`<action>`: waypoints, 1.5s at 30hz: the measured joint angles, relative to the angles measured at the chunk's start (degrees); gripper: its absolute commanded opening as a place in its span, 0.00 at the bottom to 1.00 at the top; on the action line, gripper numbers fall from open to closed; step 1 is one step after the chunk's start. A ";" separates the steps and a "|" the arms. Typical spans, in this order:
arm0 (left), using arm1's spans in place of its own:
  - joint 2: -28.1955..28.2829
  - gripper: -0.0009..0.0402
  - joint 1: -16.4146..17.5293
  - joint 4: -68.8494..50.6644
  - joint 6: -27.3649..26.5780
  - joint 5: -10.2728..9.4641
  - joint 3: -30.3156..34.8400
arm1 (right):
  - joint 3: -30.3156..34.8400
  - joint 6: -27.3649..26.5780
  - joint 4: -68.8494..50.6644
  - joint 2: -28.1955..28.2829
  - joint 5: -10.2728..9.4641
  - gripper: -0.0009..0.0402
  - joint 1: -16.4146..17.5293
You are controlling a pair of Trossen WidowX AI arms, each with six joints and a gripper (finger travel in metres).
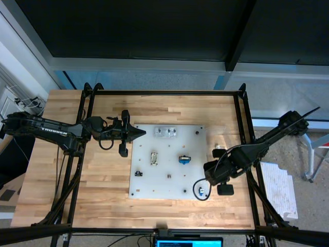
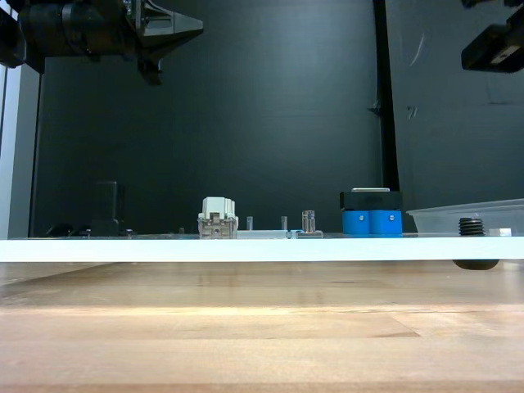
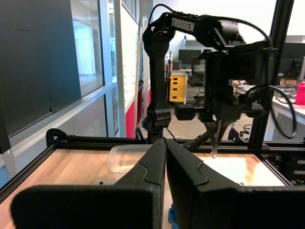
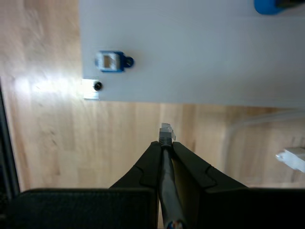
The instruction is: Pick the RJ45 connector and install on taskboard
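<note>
Wood table (image 1: 92, 195) inside a black frame, white board (image 1: 159, 185) at centre. On the board we see a beige fitting (image 1: 153, 158), a blue block (image 1: 184, 159) and a small blue socket (image 4: 113, 61) near a corner. A clear tray (image 2: 467, 214) sits at the board's right side.

Left gripper (image 1: 140, 133): high above the board's left edge and pointing toward the right arm. Jaws are pressed together with nothing between them; the left wrist view shows the fingers (image 3: 152, 162) meeting with no gap.

Right gripper (image 4: 164, 143): up off the table at the board's near right corner, pointing down. Jaws pinch the plug (image 4: 166, 128) by its dark cable (image 4: 167, 181), right behind the plug body. The whitish plug sticks out just past the fingertips.

Plug position: in the right wrist view it is over bare wood, just off the board's edge and apart from it. The socket is near, on the board, not lined up with the plug. The plug is not in any fitting.

In the left wrist view the cable hangs straight down from the right arm. We can't make out the plug itself in the high or low views.
</note>
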 measured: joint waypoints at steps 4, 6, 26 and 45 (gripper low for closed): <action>0.00 0.02 0.00 0.00 0.00 -0.02 0.02 | 2.78 1.81 0.20 2.82 0.00 0.02 0.85; 0.00 0.02 0.00 -0.02 0.00 0.00 0.00 | 3.67 2.47 0.74 4.02 0.00 0.02 1.03; 0.00 0.02 0.00 0.00 0.00 0.00 0.02 | 10.23 3.54 4.28 13.25 0.04 0.02 2.54; 0.00 0.02 0.00 0.00 0.00 -0.02 0.02 | 10.08 2.97 5.25 15.61 1.51 0.02 2.91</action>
